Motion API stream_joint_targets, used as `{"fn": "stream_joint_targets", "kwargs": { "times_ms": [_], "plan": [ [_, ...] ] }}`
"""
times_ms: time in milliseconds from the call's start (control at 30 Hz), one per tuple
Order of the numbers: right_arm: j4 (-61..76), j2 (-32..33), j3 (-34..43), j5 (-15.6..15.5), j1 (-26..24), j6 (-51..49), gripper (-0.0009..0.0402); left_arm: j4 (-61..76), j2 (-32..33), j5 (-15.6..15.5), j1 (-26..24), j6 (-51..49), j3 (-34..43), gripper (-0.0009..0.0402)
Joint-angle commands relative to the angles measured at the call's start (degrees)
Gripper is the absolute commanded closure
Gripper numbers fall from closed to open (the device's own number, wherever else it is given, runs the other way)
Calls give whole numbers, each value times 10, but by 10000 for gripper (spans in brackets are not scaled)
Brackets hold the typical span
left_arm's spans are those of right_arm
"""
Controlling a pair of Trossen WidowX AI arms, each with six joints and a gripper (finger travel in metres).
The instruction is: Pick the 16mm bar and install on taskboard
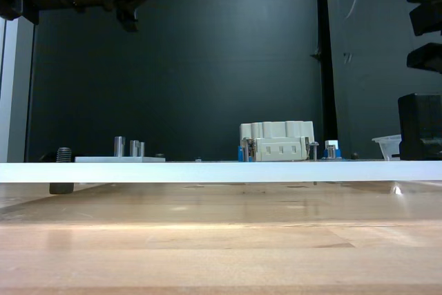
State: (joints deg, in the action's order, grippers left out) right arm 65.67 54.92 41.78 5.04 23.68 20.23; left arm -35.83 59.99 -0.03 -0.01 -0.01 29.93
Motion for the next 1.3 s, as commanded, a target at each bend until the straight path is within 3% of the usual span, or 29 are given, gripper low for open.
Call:
{"fn": "stream_joint_targets", "kwargs": {
  "times_ms": [33, 400, 1033, 1300],
  "plan": [
    [-31, 3, -24, 0, 1, -1, 150, 0, 0, 0, 0, 0, 0, 393],
    [-97, 22, -73, 14, 2, 0, 150, 0, 0, 0, 0, 0, 0, 393],
    [-122, 51, -87, 14, 2, 4, 152, 0, 0, 0, 0, 0, 0, 393],
    [-123, 53, -87, 14, 2, 4, 191, 0, 0, 0, 0, 0, 0, 393]
  ]
}}
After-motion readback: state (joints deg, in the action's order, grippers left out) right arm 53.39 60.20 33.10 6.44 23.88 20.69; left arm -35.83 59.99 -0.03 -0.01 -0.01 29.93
